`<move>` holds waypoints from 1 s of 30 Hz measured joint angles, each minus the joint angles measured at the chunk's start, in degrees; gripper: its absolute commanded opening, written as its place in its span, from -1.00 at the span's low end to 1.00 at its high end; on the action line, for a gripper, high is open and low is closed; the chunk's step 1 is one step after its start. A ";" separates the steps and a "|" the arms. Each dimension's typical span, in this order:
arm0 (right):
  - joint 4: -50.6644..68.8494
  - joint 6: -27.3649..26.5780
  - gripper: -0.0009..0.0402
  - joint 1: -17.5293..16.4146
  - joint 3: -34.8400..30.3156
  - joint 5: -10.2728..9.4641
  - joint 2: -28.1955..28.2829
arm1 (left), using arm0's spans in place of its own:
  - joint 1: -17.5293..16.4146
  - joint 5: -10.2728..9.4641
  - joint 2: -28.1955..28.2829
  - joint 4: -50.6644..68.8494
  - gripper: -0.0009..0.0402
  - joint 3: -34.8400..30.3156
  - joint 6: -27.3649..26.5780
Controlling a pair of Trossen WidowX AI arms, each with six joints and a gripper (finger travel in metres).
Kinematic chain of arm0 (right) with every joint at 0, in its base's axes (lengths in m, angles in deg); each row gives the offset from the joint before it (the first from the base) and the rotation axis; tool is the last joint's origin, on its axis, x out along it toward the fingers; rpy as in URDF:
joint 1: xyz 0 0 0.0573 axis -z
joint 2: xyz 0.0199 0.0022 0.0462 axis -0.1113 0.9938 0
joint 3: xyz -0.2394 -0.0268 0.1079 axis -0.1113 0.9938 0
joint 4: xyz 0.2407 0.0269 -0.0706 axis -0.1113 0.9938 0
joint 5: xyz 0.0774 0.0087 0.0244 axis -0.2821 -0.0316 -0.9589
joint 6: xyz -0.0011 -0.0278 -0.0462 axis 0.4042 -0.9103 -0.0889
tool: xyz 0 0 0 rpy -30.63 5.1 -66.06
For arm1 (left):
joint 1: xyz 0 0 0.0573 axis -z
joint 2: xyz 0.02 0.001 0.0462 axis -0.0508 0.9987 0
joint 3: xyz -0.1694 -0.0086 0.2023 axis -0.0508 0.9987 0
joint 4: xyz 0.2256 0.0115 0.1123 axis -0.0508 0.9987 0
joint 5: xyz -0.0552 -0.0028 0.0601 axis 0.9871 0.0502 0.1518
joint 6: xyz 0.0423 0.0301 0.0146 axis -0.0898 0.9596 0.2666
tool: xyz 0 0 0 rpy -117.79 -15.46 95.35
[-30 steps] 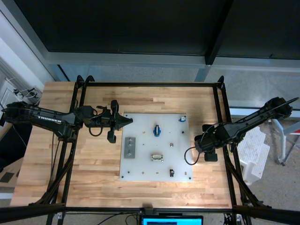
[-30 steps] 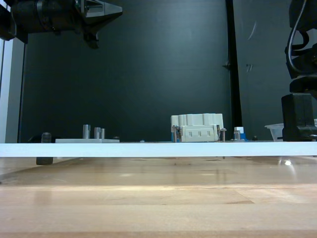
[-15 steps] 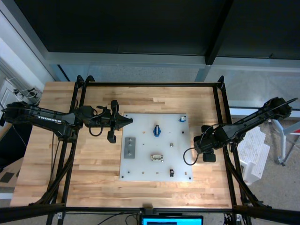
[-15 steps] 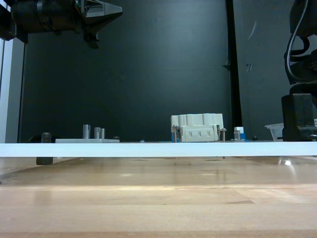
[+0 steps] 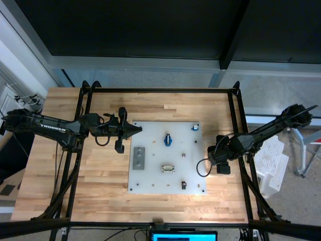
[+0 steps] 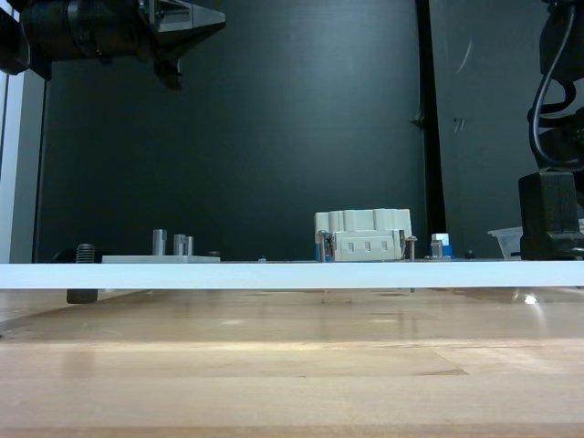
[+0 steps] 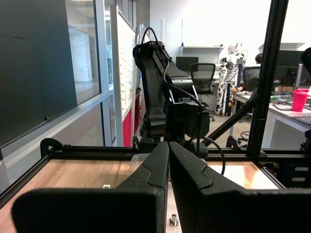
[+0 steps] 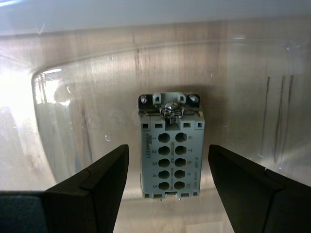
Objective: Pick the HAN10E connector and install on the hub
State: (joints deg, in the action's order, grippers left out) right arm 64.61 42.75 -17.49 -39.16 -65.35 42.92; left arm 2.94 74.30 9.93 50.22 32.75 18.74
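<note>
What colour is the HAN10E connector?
Light grey; right wrist view. Right gripper open above the HAN10E connector, left gripper parked high.

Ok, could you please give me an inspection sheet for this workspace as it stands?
Surface: wooden table carrying a white task board.
Job's things: HAN10E connector lies in a clear tray, ungripped; hub sits on the board.
Clutter: grey two-hole block, blue knob and small black part on the board.
Grippers: left gripper raised above the board's far left corner, jaws shut; right gripper over the tray, jaws open either side of the connector, not touching.
Cables: black cable loop hangs beside the right gripper.
Surroundings: black frame around the table; lit screen at the near edge.
</note>
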 measured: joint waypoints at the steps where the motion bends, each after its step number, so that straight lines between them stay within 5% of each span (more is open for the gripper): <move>1: -0.26 0.00 0.13 0.00 0.13 0.00 0.00 | 0.00 0.02 0.00 0.00 -0.96 0.00 -0.02; 13: -2.45 0.07 -0.12 0.11 0.98 0.02 0.00 | 0.00 0.02 0.00 0.00 -0.96 0.02 0.00; 30: -2.29 0.07 -0.85 0.13 0.98 -0.04 -0.09 | 0.00 0.02 0.00 0.00 -0.96 0.02 0.00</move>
State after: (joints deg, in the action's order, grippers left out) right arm 62.32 42.81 -17.36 -38.18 -65.39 42.83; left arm 2.94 74.32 9.93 50.22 32.77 18.74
